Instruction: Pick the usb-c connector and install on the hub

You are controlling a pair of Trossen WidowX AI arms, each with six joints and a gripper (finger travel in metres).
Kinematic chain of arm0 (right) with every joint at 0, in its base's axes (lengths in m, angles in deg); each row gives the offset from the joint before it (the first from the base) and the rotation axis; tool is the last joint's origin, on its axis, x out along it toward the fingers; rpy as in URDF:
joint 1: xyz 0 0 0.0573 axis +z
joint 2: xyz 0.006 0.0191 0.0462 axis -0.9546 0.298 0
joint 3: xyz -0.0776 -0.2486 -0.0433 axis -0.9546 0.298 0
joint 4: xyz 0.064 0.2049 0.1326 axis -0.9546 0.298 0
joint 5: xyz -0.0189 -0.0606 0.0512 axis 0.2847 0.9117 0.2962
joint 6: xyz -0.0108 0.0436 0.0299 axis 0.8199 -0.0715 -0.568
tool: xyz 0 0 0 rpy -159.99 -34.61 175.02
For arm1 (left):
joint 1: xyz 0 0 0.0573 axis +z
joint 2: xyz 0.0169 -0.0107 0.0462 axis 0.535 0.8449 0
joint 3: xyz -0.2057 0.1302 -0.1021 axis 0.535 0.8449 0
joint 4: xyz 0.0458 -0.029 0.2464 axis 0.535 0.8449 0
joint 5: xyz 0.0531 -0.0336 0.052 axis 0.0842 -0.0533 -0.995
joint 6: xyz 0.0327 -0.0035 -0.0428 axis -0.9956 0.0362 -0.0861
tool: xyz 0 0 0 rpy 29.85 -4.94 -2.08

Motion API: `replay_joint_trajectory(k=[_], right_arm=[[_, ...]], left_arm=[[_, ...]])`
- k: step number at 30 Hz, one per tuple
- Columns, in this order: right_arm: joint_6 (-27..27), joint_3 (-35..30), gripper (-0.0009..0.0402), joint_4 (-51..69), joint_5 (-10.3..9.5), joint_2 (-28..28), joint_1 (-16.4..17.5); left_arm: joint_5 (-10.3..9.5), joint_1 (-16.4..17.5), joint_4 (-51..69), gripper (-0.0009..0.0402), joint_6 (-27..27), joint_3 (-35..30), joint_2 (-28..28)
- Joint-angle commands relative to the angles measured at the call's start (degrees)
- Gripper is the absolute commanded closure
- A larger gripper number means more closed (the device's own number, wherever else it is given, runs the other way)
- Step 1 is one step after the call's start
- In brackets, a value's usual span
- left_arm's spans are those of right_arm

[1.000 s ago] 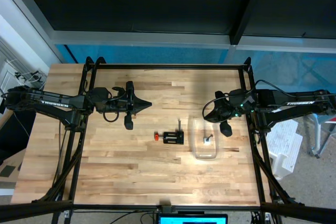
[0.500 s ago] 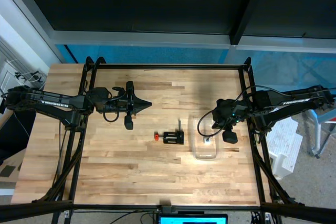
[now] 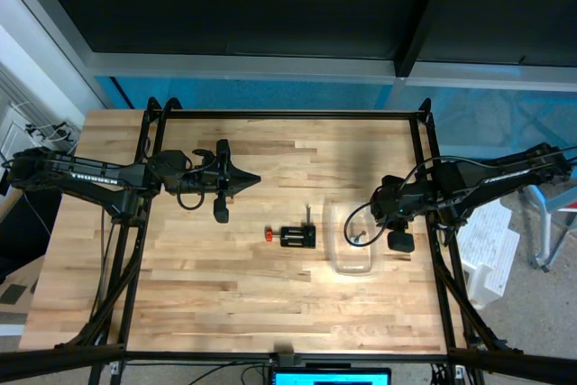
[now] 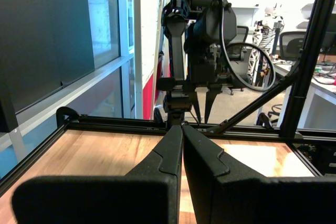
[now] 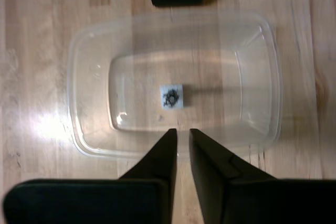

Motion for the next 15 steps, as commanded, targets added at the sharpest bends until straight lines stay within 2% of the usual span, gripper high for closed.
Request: replay_joint_trajectory(k=[1,5,9,11,13,15], right_arm=[[-0.28,0.04,0.0312,1.05,0.13,1.55,0.22],[-0.24,0.04,0.0270,0.55,0.20,3.80,0.70],[-0.24,0.15,0.0234,0.15,1.16,6.23,0.98],[-0.22,0.35,0.0220,-0.39,1.44,6.86,1.09],[-0.24,0.72,0.0209,-1.33,2.64,7.48,1.38],[-0.22,1.51,0.0203,-2.43,2.71,7.50,1.77]], left_arm=[[0.00,0.00,0.00,0.0393,-0.02,-0.02,0.02],[0.00,0.02,0.00,0.0393,-0.02,-0.02,0.02],[0.00,0.02,0.02,0.0393,-0.02,-0.02,0.02],[0.00,0.02,0.02,0.0393,-0.02,-0.02,0.02],[0.00,0.02,0.02,0.0393,-0.02,-0.02,0.02],[0.00,0.00,0.02,0.0393,-0.02,-0.02,0.02]])
